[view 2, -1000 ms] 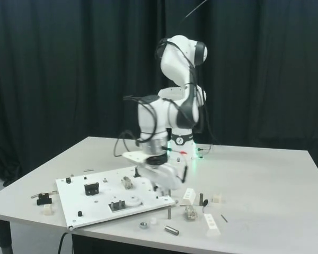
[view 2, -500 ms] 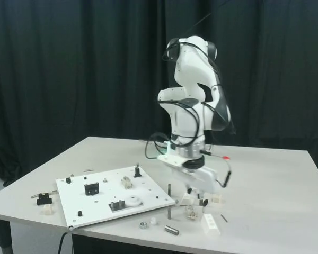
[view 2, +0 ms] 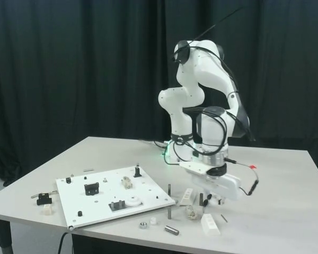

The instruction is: Place medium gear.

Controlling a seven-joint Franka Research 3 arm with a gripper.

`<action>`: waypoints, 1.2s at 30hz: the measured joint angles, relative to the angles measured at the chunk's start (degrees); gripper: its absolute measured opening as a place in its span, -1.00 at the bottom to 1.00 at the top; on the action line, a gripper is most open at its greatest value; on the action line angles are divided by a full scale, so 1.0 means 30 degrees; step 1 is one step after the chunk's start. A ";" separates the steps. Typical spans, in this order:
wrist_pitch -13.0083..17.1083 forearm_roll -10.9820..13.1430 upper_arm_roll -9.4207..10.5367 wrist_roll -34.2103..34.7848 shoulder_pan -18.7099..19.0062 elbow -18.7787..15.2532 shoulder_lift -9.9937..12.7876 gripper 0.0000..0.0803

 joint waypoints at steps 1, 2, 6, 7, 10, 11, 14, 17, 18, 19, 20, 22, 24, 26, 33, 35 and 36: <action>0.0060 -0.0002 0.0001 0.0060 0.0130 0.0001 0.0075 -0.01; 0.0130 -0.0013 0.0001 0.0130 0.0255 0.0000 0.0148 -0.01; 0.0485 -0.0124 0.0001 0.0328 0.0681 0.0000 0.0451 -0.01; 0.0576 -0.0167 0.0001 0.0403 0.0769 0.0001 0.0523 -0.01; 0.0799 -0.0275 0.0001 0.0680 0.0966 0.0001 0.0733 -0.01; 0.0865 -0.0299 0.0001 0.0785 0.1022 0.0003 0.0804 -0.01; 0.1105 -0.0363 0.0006 0.1021 0.1166 0.0004 0.0979 -0.01; 0.1294 -0.0392 0.0008 0.1200 0.1293 0.0010 0.1121 -0.01; 0.1366 -0.0397 0.0010 0.1256 0.1331 0.0010 0.1164 -0.01; 0.1425 -0.0402 0.0012 0.1307 0.1364 0.0011 0.1203 -0.01; 0.1458 -0.0411 0.0013 0.1351 0.1394 0.0011 0.1235 -0.01; 0.1492 -0.0447 0.0012 0.1437 0.1447 0.0018 0.1292 -0.01; 0.1517 -0.0523 0.0012 0.1521 0.1488 0.0029 0.1343 -0.01; 0.1536 -0.0579 0.0012 0.1619 0.1514 0.0037 0.1378 -0.01; 0.1546 -0.0629 0.0009 0.1692 0.1529 0.0069 0.1394 0.52; 0.1546 -0.0630 0.0001 0.1722 0.1529 0.0097 0.1393 0.52; 0.1546 -0.0630 -0.0004 0.1747 0.1529 0.0111 0.1393 0.52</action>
